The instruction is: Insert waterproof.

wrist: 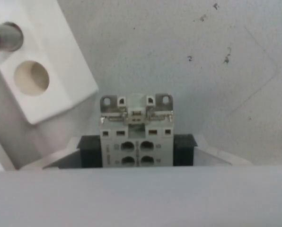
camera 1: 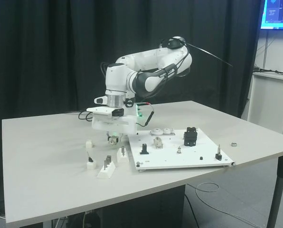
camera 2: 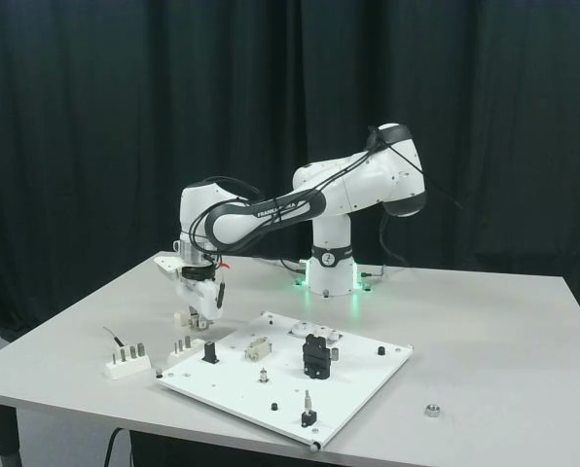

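In the wrist view a small grey-white waterproof connector, with metal clips on one end and round holes in its face, sits between my two black fingertips. The gripper is shut on it, pads against both of its sides. In the room views the gripper hangs just above the grey table, off the left corner of the white assembly board. The connector shows as a small piece under the hand.
A white block with a round hole and a metal pin lies close beside the gripper. More white holders with pins stand nearby. The board carries a black part and small fixtures. A loose nut lies right of the board.
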Robot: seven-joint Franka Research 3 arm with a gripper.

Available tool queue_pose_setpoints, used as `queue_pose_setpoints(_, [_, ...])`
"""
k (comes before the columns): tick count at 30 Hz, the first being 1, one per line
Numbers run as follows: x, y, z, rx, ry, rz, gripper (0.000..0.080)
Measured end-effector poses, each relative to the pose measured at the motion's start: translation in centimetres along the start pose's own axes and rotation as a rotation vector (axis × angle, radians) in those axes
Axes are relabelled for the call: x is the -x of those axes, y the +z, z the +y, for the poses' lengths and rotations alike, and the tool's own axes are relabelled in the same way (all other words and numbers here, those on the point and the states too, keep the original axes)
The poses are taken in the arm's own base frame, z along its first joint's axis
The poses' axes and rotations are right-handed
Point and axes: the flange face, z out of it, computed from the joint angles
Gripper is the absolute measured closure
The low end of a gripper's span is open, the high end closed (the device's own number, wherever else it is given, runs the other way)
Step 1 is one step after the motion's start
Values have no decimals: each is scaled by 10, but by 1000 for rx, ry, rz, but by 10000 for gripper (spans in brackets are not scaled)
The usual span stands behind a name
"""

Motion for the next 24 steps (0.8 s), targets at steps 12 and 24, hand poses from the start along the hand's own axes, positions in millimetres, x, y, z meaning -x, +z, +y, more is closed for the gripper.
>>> queue_pose_setpoints(12, [-3,0,-2,0,-9,1,492])
queue_pose_setpoints(24, [-5,0,-4,0,-14,-4,492])
